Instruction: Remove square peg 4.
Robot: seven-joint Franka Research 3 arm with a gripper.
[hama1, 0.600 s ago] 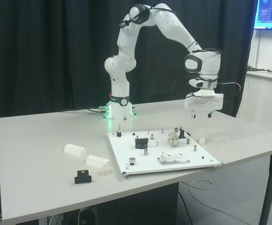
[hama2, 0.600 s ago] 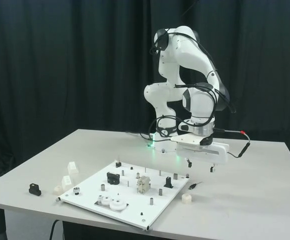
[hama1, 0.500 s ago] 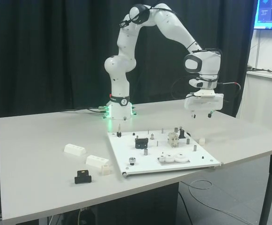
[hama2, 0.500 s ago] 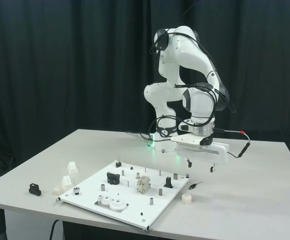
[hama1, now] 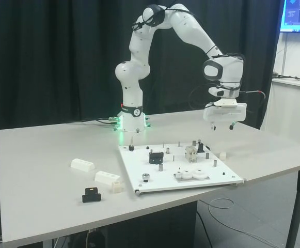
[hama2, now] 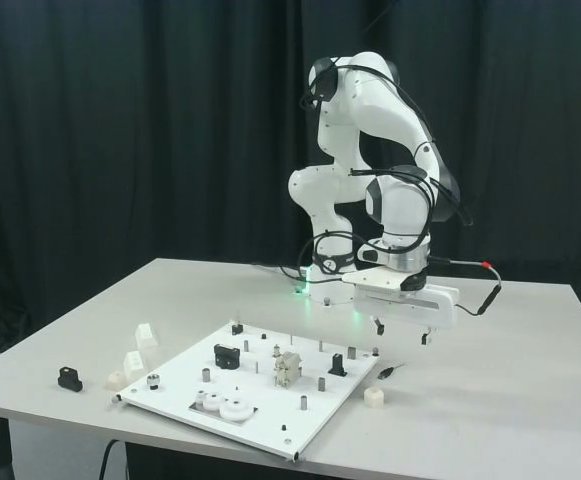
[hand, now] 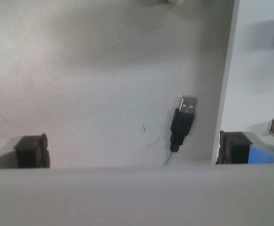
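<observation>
The white board (hama1: pixel 134 165) (hama2: pixel 185 370) lies on the grey table and carries several small upright pegs and black parts. I cannot tell which one is square peg 4. My gripper (hama1: pixel 222 126) (hama2: pixel 402 334) hangs in the air beyond the board's far right edge, above bare table. It is open and holds nothing. In the wrist view the gripper (hand: pixel 132 150) has its fingers (hand: pixel 30 150) spread wide. A black USB plug (hand: pixel 181 123) lies on the table between them, and the board's edge (hand: pixel 254 84) runs beside it.
The USB plug (hama2: pixel 388 371) and a small white block (hama1: pixel 223 154) (hama2: pixel 373 397) lie on the table beside the board. Left of the board are two white blocks (hama1: pixel 82 164) (hama1: pixel 107 177) and a black part (hama1: pixel 91 195) (hama2: pixel 68 378). White gears (hama1: pixel 191 174) sit near the board's front.
</observation>
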